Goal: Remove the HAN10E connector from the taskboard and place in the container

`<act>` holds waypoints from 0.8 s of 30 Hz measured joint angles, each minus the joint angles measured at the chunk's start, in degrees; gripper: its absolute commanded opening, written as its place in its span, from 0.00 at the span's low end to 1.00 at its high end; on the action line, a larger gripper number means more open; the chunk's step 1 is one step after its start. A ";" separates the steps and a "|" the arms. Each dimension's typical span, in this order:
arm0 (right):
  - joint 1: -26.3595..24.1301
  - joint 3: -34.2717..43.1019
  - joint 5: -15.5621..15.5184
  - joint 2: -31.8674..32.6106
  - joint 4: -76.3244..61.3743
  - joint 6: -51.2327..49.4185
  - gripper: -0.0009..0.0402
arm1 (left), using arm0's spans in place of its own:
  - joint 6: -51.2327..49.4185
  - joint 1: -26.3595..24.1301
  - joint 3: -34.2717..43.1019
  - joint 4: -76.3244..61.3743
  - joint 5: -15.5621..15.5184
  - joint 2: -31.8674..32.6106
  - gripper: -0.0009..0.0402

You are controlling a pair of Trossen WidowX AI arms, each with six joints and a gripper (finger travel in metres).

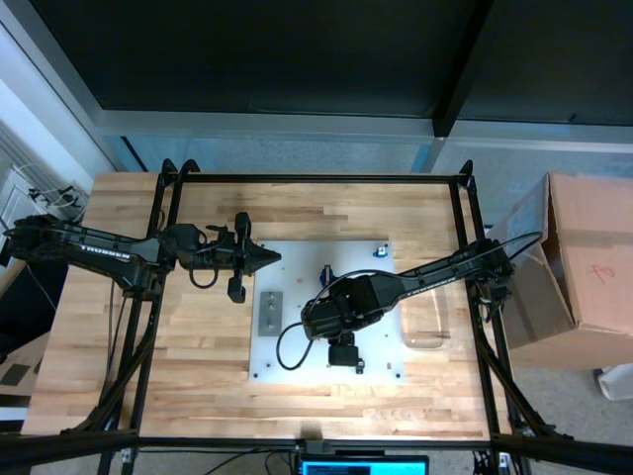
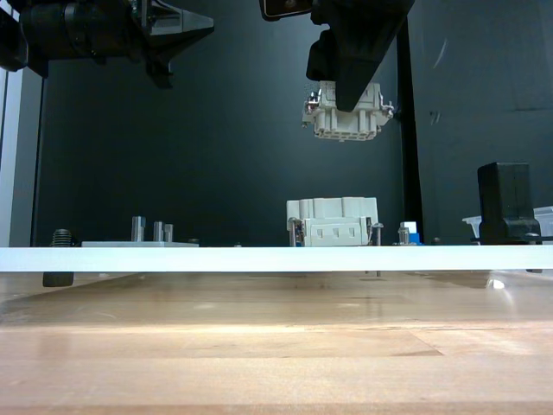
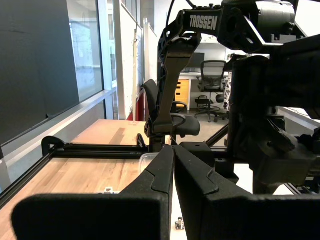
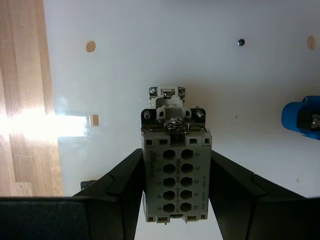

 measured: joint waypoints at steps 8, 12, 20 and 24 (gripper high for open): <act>0.50 -4.13 0.46 -5.51 -1.68 -0.20 0.06 | 0.00 0.00 0.00 0.00 0.00 0.00 0.02; 0.66 -10.64 0.50 -10.45 -1.29 -0.20 0.06 | 0.00 0.00 0.00 0.00 0.00 0.00 0.02; 0.96 -25.16 0.52 -21.29 0.79 -0.20 0.06 | 0.00 0.00 0.00 -0.02 0.00 0.00 0.02; 1.03 -31.69 0.52 -26.34 1.18 -0.31 0.06 | -0.02 0.00 0.00 0.00 -0.02 0.00 0.02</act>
